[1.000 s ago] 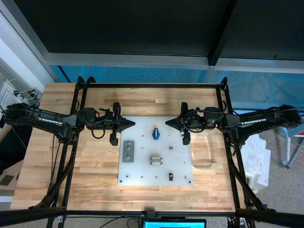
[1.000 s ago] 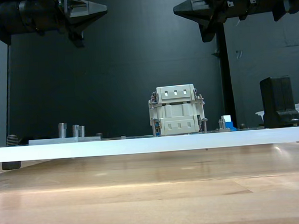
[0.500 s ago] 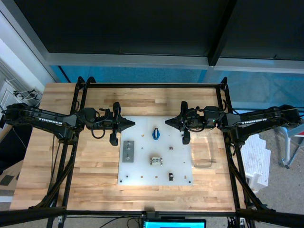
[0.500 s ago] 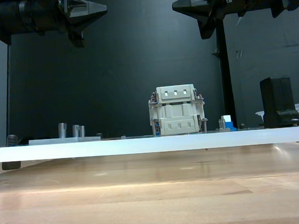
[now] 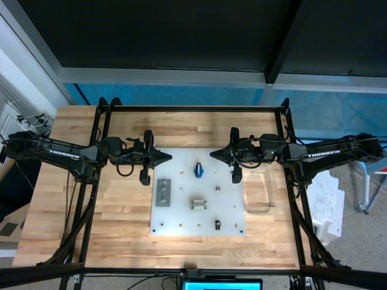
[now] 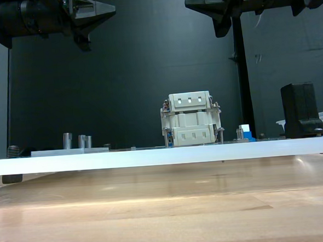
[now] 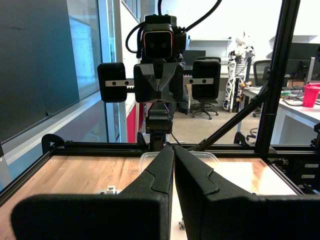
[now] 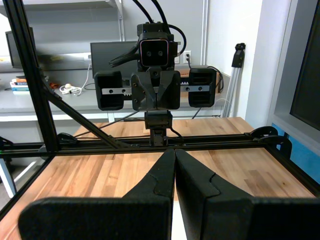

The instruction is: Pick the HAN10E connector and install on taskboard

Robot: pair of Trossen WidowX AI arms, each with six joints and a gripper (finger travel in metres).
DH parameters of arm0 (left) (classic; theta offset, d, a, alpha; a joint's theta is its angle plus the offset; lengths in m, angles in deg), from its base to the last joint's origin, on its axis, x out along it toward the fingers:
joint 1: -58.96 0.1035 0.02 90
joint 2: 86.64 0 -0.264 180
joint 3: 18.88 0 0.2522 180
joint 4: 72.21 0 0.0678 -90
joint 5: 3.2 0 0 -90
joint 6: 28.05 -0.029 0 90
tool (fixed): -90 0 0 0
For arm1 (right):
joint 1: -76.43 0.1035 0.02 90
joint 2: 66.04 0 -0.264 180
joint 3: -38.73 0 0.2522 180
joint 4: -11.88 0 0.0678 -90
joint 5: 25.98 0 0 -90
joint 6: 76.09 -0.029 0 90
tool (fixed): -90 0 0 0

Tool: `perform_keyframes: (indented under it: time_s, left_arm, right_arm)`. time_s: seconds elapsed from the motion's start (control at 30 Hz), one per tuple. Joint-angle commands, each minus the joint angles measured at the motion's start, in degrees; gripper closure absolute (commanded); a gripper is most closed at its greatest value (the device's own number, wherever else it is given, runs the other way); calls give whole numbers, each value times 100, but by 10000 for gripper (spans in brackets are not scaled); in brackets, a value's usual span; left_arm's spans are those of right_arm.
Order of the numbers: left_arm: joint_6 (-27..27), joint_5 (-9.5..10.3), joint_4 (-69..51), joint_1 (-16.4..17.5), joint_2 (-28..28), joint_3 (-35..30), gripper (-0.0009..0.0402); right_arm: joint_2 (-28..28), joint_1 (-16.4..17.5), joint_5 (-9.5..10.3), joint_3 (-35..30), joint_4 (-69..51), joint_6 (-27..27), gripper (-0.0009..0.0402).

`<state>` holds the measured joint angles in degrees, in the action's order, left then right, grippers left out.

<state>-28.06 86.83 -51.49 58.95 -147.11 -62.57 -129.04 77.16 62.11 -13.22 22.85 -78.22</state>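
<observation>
Hanging level above the far edge of the taskboard (image 5: 175,225), the left gripper (image 5: 170,157) and right gripper (image 5: 212,155) point at each other, each with its jaws pressed together on nothing. HAN10E connector (image 5: 198,205): mid-board, well below and clear of both arms. From table height it reads as a beige block stacked on a matching socket (image 6: 192,134). Likely hazards: a descent with jaws shut would strike the connector's top instead of straddling it. A skewed approach could knock the black block (image 5: 217,225) nearby or push the stack sideways. If the upper block merely rests on the socket, any nudge could unseat it. Not resolvable: whether the two beige halves are fully mated or latched, the contact holes, and the connector's far side. Neither wrist view shows the connector at all. The clear tray (image 5: 260,194), lying on the tabletop (image 5: 109,205) just beside the board's right edge, is faint, and its contents are indistinct.
</observation>
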Motion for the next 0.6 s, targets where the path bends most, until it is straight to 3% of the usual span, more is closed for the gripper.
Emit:
perform_keyframes:
  time_s: [0.03, 0.6]
  left_arm:
    - [0, -2, 0, 2, -2, -2, 392]
    - [0, -2, 2, 2, -2, -2, 392]
  right_arm:
    - [-7, 0, 0, 24, 17, 11, 393]
    - [-7, 0, -7, 24, 44, -208, 393]
